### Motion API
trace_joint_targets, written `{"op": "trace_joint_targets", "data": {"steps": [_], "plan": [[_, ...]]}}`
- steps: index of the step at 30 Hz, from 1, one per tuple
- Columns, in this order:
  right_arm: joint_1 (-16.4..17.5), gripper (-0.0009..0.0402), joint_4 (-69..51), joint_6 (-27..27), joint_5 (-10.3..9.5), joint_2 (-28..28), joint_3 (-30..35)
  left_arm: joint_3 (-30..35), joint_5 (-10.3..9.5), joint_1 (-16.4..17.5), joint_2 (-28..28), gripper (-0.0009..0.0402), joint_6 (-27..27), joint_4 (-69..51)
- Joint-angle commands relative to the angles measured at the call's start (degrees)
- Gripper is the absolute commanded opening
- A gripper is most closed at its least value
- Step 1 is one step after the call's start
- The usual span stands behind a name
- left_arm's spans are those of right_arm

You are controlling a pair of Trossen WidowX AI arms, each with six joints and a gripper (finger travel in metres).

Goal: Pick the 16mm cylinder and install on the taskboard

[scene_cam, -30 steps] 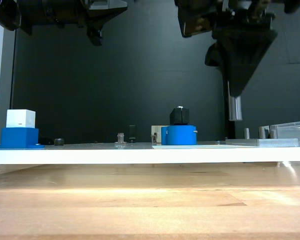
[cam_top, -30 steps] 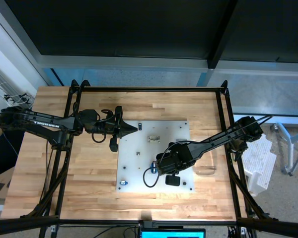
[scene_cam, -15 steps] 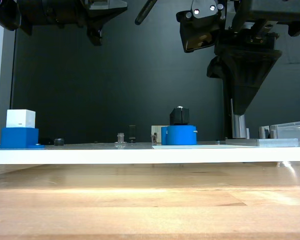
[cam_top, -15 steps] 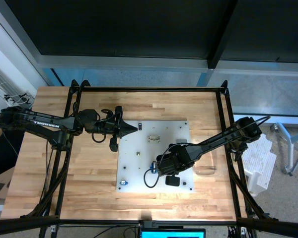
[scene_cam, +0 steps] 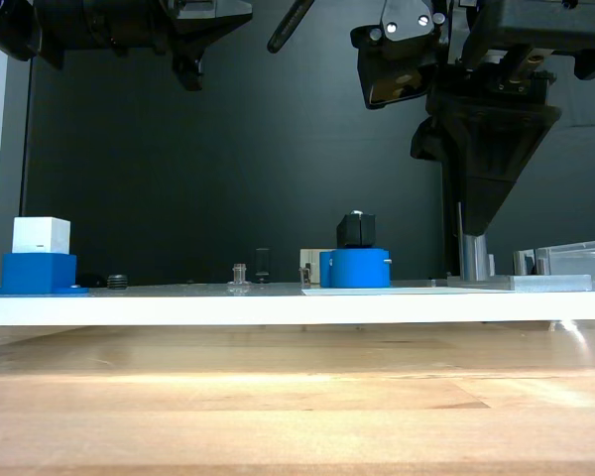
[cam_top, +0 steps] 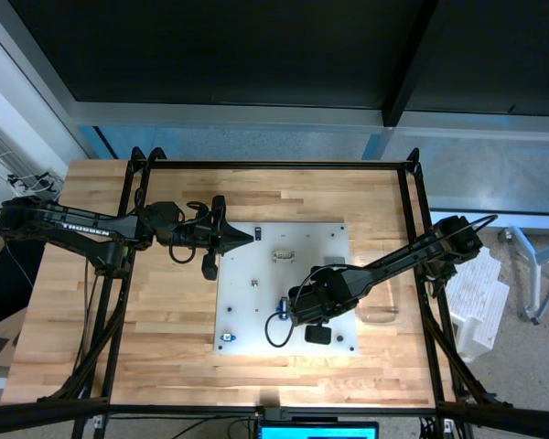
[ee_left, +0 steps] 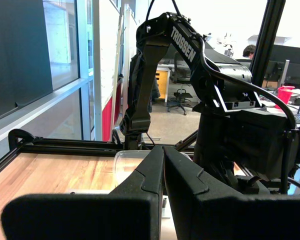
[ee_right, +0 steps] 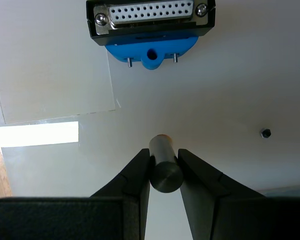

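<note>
Right gripper over the board: fingers pinch the stiff, probably slick cylinder near its top. The left gripper, shut on nothing, hovers at the board's 10 o'clock.

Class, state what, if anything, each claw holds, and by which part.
Right claw, over the taskboard, pinches the 16mm cylinder by its upper sides. Left claw, at the taskboard's left edge, holds nothing.

16mm cylinder unseen from above

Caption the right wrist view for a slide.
Right gripper shut on cylinder, upright on taskboard near blue connector; left gripper parked above its left edge.
</note>
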Motion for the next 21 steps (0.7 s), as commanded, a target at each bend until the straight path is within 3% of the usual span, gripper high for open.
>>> {"op": "trace_joint_targets", "data": {"steps": [1, 16, 21], "plan": [[0.0, 0.0007, 0.2, 0.0, -0.02, 0.0, -0.2, 0.0, 0.02, 0.0, 0.0, 0.0, 0.0, 0.0], [0.0, 0.0007, 1.4, 0.0, 0.07, 0.0, -1.1, 0.0, 0.02, 0.0, 0.0, 0.0, 0.0, 0.0], [-0.1, 0.0007, 1.4, 0.0, 1.36, 0.0, -1.2, 0.0, 0.02, 0.0, 0.0, 0.0, 0.0, 0.0]]}}
